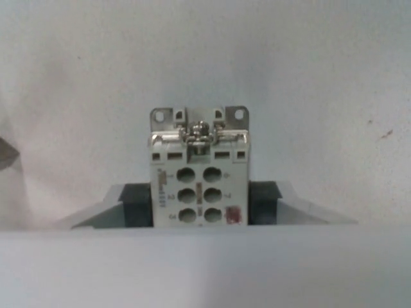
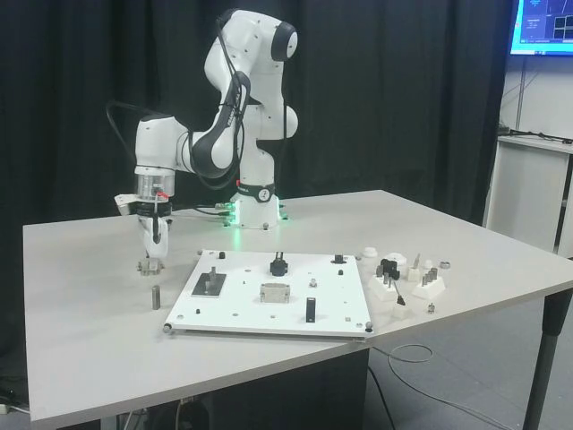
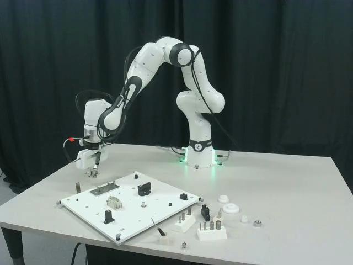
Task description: Insert waterproof.
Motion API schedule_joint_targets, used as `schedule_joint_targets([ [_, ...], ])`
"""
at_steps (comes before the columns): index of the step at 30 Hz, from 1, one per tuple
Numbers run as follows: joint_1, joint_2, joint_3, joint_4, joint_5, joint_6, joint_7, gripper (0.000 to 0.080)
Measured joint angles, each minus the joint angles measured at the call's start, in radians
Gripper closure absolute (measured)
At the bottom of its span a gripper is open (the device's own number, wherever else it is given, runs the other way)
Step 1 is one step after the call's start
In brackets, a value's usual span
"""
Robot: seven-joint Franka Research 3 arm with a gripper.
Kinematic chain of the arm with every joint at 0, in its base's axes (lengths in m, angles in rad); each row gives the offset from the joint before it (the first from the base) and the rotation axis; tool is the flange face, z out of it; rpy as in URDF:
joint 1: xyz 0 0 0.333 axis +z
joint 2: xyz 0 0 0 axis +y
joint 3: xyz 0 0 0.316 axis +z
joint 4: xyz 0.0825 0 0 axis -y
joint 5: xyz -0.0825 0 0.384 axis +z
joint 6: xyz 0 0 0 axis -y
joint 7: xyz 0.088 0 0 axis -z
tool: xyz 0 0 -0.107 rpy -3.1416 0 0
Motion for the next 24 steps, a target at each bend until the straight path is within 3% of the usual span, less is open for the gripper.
schedule_joint_targets([
  [7, 0.0, 0.0, -0.003, 0.022, 0.0, 0.0, 0.005, 0.0492],
  [24, 0.05, 0.005, 0.0, 0.097, -0.012, -0.023, 0.181, 0.0492],
])
